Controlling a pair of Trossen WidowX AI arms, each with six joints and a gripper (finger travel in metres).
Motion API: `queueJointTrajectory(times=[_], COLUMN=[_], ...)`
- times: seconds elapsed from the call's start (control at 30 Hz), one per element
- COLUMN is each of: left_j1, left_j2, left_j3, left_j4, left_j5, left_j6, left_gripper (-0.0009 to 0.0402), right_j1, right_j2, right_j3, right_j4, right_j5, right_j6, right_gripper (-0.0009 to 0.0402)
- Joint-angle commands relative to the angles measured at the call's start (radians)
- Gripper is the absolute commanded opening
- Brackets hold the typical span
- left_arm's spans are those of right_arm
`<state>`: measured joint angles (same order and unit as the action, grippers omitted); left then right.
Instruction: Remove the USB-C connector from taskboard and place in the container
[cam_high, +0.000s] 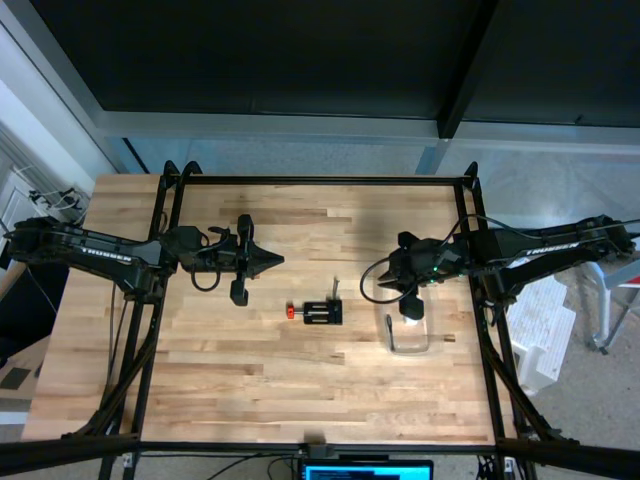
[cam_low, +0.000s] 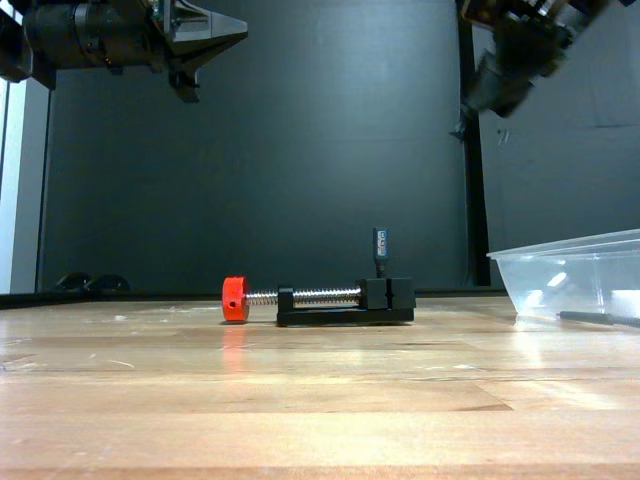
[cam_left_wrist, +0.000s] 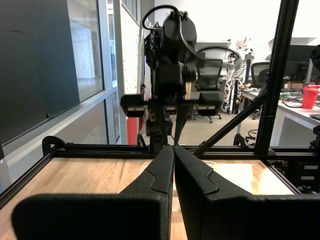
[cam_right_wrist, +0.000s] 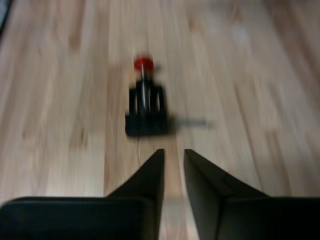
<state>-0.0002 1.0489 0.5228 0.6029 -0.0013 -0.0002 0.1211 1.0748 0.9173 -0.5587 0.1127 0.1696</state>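
The taskboard (cam_high: 320, 312), a small black fixture with a red knob (cam_low: 234, 299), sits mid-table and shows ahead of the right gripper in the right wrist view (cam_right_wrist: 146, 112). A thin grey pin (cam_low: 381, 247) stands upright on it. The clear container (cam_high: 425, 338) lies to its right. A thin dark cable, apparently the USB-C connector (cam_low: 590, 318), lies inside along the container's left side (cam_high: 389, 333). My right gripper (cam_right_wrist: 173, 152) hovers high above the container's far left corner (cam_high: 392, 283), fingers slightly apart and holding nothing. My left gripper (cam_left_wrist: 173, 148) hangs high at the left (cam_high: 272, 261), shut and empty.
A black frame (cam_high: 320, 181) borders the table's far and side edges. Bare wood lies between the taskboard and the near edge. A laptop screen (cam_high: 366, 470) shows at the near edge. Both arms are well above the tabletop.
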Motion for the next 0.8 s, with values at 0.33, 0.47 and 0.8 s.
queueJointTrajectory(times=[0.33,0.47,0.8], left_j1=[0.000,0.000,0.000], left_j2=[0.000,0.000,0.000], left_j3=[0.000,0.000,0.000], left_j4=[0.000,0.000,0.000], left_j5=[0.000,0.000,0.000], left_j6=[0.000,0.000,0.000], left_gripper=[0.0000,0.0000,0.0000], right_j1=[-0.113,-0.121,-0.121], right_j2=[-0.014,-0.038,-0.095], right_j3=[-0.032,-0.072,-0.269], right_j4=[0.343,0.452,0.835], right_j5=[-0.089,-0.092,-0.105], right_j6=[-0.116,-0.134,-0.124], right_gripper=[0.0002,0.0000,0.0000])
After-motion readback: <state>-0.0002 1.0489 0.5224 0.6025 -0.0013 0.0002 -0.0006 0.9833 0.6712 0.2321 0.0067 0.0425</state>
